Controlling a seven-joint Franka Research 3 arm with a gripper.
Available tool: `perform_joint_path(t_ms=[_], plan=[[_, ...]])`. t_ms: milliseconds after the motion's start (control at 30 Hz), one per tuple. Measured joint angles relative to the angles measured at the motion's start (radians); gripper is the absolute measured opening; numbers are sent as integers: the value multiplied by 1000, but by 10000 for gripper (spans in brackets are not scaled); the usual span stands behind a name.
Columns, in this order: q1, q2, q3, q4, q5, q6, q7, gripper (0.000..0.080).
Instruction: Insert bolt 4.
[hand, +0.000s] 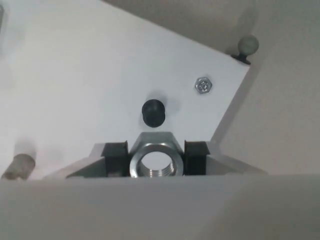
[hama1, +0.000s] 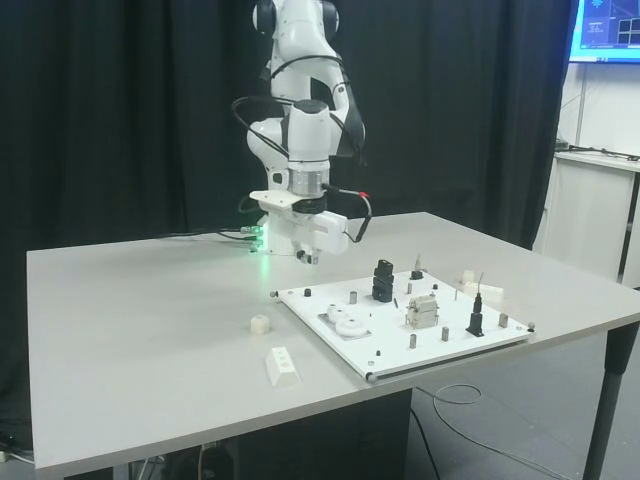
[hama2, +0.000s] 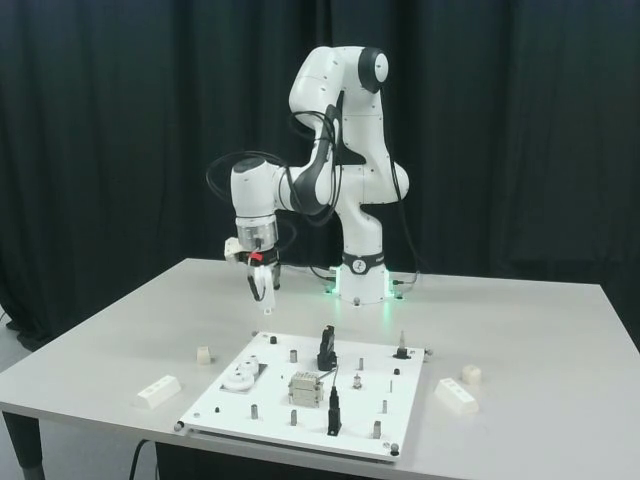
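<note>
Held right under the wrist camera, a threaded metal nut (hand: 156, 162) sits clamped between the two black pads (hand: 116, 156) of the gripper (hand: 156, 159), its bore facing the lens. Despite the task naming a bolt, what shows in the grip is this hexagonal nut with an open threaded hole. Beyond it lies the white board (hand: 90, 75), seen from above. A black round-topped peg (hand: 152, 112) stands on the board just past the nut, and a small hex bolt head (hand: 203, 85) lies farther out near the board's edge. At the board's corner a grey knob (hand: 246, 46) marks a foot, and another peg (hand: 19, 166) stands blurred at the side.

From the room views, the white arm (hama2: 335, 170) reaches out from its base and hangs the gripper (hama2: 266, 296) above the far corner of the board (hama2: 310, 400), well clear of it. The board rests on the grey surface (hama1: 140, 310) and carries several small fixtures: a black upright block (hama2: 325, 350), a metal block (hama2: 305, 388), white gears (hama2: 240, 376) and scattered short pegs. Loose white blocks (hama2: 157, 391) lie on the surface beside the board, one small cube (hama2: 203, 354) near its corner, two more (hama2: 456, 394) on the other side. Green light glows at the arm's base (hama2: 337, 288).
</note>
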Motion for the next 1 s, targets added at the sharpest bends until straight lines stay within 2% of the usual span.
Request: perform_joint_path(t_ms=[167,300,1000], plan=[[0,-7,0,0,-9,-8,-5,237],[1,-12,1,0,-26,-12,-57,237],[3,-40,8,-5,-58,-26,-538,237]])
